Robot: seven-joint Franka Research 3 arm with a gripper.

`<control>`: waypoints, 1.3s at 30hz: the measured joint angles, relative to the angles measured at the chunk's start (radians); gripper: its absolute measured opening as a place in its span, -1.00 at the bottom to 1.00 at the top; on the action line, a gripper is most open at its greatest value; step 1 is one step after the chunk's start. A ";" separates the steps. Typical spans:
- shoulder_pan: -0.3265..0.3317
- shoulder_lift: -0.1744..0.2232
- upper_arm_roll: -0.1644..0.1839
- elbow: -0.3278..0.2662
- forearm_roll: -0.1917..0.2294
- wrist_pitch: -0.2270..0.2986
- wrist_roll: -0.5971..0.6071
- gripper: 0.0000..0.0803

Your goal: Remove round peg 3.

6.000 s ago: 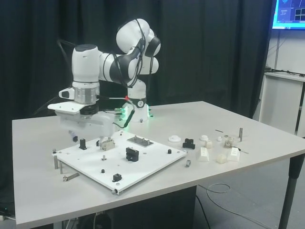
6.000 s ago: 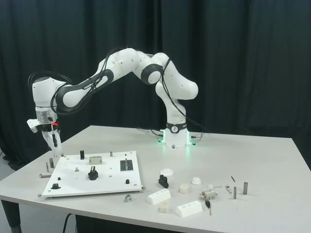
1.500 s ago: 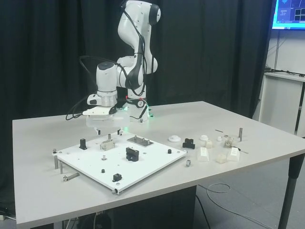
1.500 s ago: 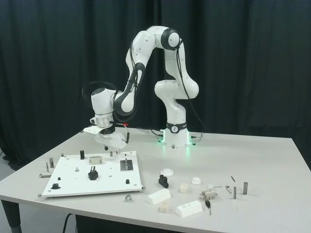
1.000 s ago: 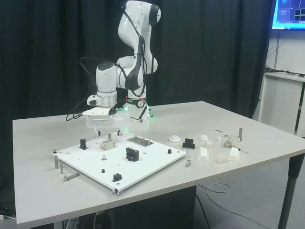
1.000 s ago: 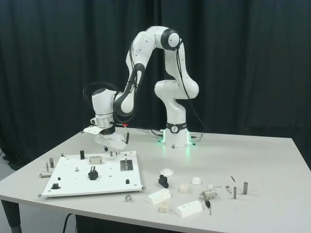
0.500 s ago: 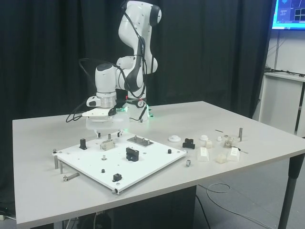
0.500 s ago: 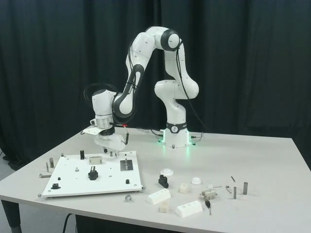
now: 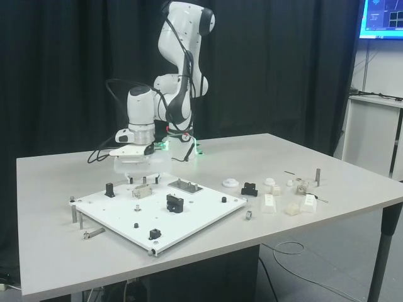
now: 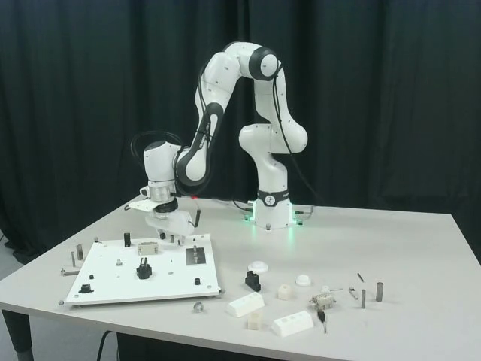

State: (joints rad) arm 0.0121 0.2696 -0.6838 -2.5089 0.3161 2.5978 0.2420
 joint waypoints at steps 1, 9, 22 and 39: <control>0.001 0.001 0.000 0.000 0.000 0.003 0.000 0.99; 0.002 0.002 0.000 0.000 0.000 0.006 0.000 0.56; 0.011 0.002 0.000 0.000 0.010 0.004 0.002 -0.43; 0.012 0.003 -0.003 0.000 0.011 0.005 0.002 -0.72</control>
State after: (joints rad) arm 0.0236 0.2726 -0.6871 -2.5092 0.3268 2.6030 0.2441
